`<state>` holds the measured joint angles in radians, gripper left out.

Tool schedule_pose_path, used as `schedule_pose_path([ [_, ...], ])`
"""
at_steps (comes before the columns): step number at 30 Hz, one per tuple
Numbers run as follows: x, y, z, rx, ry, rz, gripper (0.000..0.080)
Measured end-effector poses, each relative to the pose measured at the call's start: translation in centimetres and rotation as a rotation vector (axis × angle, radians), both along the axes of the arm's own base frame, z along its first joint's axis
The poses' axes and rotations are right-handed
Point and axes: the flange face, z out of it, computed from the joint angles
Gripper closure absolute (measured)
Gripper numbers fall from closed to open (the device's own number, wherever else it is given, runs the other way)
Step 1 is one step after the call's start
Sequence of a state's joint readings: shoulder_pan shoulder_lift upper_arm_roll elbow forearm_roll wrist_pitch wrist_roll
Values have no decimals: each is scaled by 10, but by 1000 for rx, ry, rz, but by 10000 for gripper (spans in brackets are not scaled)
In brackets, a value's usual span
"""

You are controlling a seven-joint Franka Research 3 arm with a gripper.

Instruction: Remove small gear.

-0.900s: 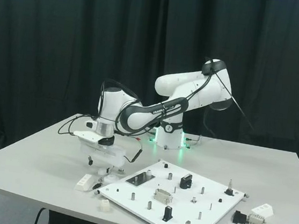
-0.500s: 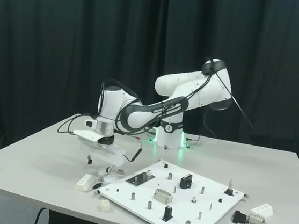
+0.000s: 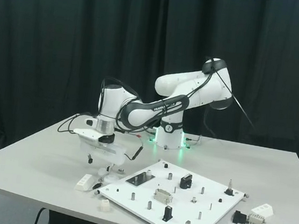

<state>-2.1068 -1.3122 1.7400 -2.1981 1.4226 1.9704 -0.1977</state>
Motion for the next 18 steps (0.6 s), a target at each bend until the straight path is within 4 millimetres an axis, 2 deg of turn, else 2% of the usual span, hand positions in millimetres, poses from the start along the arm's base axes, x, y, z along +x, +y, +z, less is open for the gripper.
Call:
schedule_pose_path([
  [8, 1, 9, 10, 46, 6, 9, 3],
  [18, -1, 32, 24, 119, 44, -4, 3],
])
